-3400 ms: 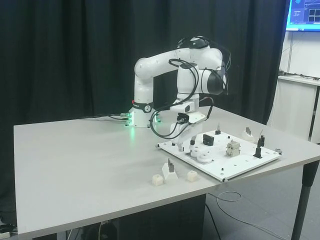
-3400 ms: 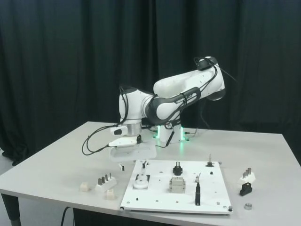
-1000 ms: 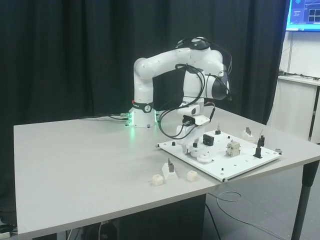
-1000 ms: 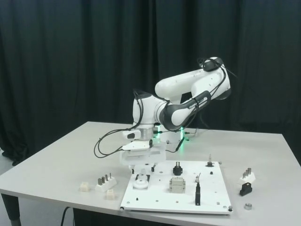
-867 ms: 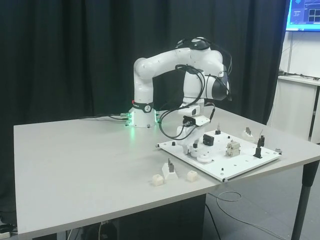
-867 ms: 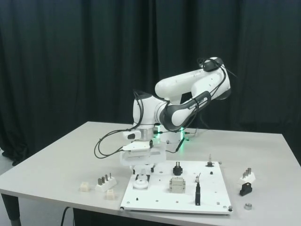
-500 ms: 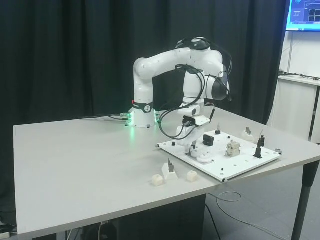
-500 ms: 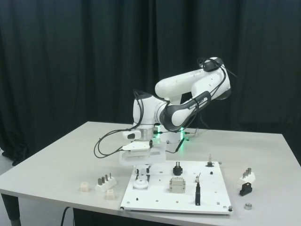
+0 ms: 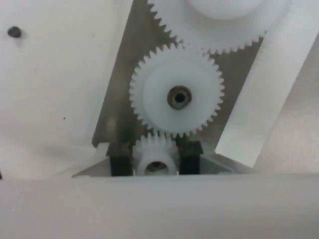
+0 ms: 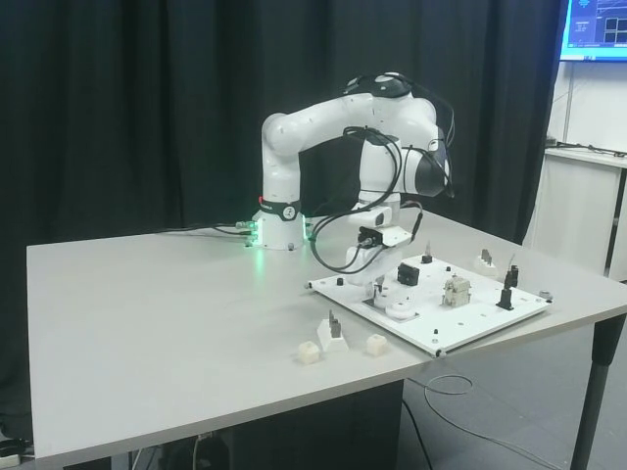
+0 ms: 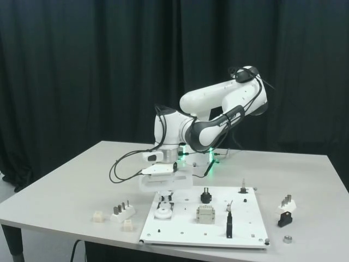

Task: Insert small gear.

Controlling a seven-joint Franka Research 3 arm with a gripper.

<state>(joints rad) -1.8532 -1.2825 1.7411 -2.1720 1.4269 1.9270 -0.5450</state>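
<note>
Hand (image 11: 165, 197) seemingly lower, gear (image 9: 156, 158) held.

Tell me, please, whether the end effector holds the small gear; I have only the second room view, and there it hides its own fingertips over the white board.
Observer: Yes. The wrist view shows the end effector shut on the small gear, with a black finger on each side.
Operator: How close is it to the other gears?
Observer: Its teeth appear to mesh with those of the middle gear, which sits on a peg.
Operator: Is the gear train otherwise complete?
Observer: The large gear lies beyond the middle gear and their teeth meet; whether the small gear is fully seated, I cannot tell.
</note>
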